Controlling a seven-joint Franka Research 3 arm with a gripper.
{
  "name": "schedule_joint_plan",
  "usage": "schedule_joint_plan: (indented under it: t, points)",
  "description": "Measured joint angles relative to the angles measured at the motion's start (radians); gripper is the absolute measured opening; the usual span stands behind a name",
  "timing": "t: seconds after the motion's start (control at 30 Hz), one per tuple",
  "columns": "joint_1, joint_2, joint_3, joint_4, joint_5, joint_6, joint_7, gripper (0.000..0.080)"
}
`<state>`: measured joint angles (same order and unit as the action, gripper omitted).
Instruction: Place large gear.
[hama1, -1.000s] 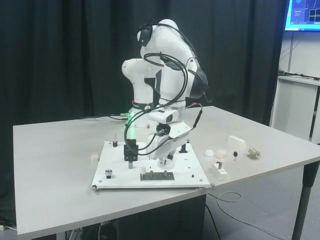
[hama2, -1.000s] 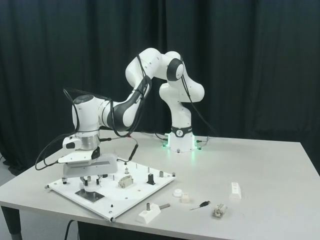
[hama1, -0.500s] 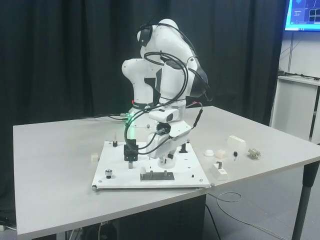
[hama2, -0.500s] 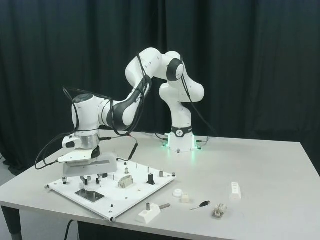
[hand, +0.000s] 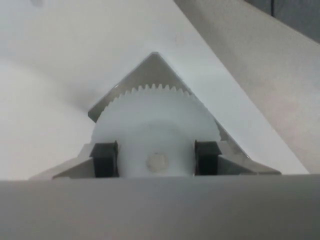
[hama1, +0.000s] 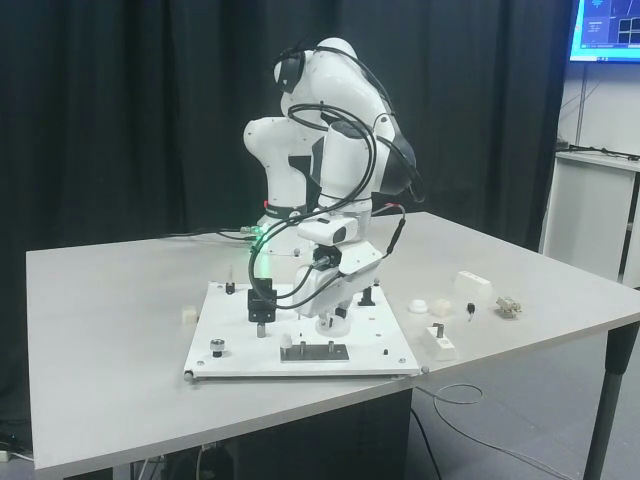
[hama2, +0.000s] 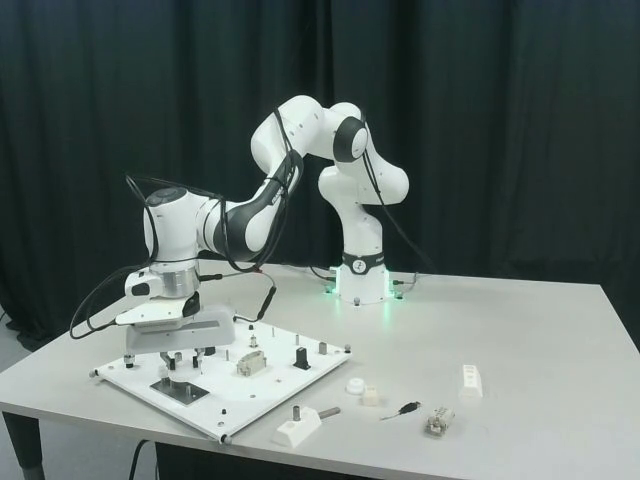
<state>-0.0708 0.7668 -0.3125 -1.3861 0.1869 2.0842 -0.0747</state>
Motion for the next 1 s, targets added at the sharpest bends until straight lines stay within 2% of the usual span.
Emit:
schedule_joint_plan:
  t: [0.5, 1.0]
  points:
    - [0.005, -0.001, 0.003, 0.000, 0.015, -0.016, 0.000, 0.0327]
    - [0.056, -0.025, 0.003, 0.001, 0.053, -0.106, 0.016, 0.0327]
